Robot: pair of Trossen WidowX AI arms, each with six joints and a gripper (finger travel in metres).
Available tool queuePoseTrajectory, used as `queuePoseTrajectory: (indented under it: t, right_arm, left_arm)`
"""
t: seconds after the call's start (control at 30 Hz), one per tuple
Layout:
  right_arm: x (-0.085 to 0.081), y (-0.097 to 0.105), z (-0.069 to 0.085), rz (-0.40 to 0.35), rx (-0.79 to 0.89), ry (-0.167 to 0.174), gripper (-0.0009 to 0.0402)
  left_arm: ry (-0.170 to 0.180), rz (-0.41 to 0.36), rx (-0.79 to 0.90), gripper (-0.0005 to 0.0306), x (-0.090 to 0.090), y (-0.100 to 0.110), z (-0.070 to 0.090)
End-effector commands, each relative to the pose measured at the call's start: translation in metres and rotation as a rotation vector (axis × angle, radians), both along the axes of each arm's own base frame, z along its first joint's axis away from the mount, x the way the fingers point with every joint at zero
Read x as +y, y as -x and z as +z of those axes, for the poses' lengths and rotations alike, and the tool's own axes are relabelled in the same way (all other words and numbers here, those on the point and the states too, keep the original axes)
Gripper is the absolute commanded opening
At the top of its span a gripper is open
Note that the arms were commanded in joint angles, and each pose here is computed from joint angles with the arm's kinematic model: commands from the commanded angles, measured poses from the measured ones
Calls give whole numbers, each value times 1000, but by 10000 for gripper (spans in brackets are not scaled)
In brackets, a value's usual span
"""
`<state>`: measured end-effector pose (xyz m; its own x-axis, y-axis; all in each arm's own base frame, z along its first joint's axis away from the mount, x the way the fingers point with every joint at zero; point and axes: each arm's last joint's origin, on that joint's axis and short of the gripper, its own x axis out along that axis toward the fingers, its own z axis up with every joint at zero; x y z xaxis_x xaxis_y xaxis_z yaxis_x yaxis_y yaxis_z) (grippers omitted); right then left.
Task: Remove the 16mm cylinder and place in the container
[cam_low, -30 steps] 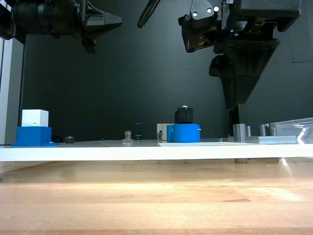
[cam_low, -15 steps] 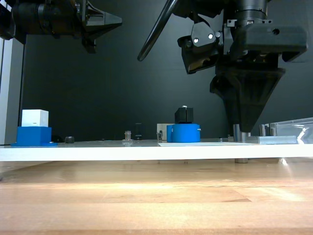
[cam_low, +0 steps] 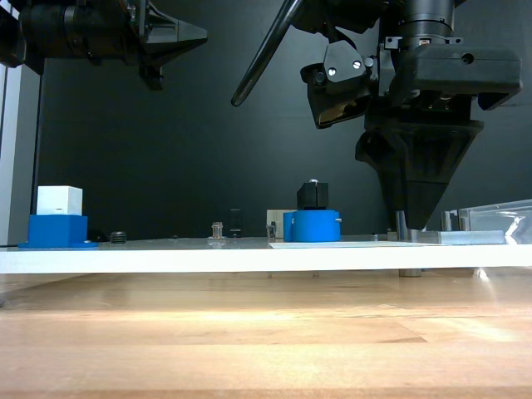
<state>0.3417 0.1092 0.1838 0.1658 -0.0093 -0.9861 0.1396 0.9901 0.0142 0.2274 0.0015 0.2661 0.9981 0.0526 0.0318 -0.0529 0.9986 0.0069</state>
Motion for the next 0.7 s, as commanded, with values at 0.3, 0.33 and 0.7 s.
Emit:
queuePoseTrajectory:
  t: [0.3, 0.33, 0.7]
  right_arm:
    - [0, 0, 0, -1, 0, 0, 106]
    - [0, 0, 0, -1, -1, 0, 98]
    - [0, 0, 0, -1, 0, 0, 29]
  left_arm:
    - [0, 0, 0, 0, 0, 0, 0]
    - [0, 0, 0, 0, 0, 0, 0]
    - [0, 0, 0, 0, 0, 0, 0]
